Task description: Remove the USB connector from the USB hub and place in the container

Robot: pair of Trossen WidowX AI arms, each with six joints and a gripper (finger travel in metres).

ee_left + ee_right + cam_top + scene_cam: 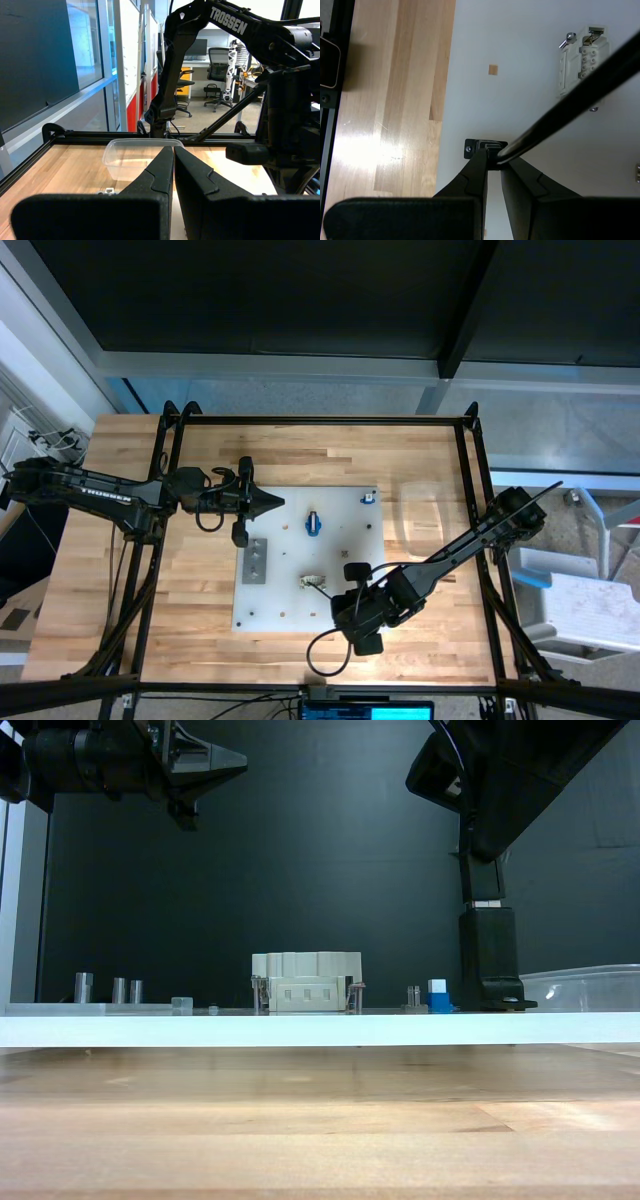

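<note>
Nearest you, your right gripper [494, 158] is pinched on the connector [560, 95] right at the hub [473, 148] (plug and hub touching), low over the board's [290, 585] near edge. Farther off, right of the board, the tub [424, 518] shows only wood through its floor. Your left gripper [173, 150], fingers together, hovers over the board's far left corner.
</note>
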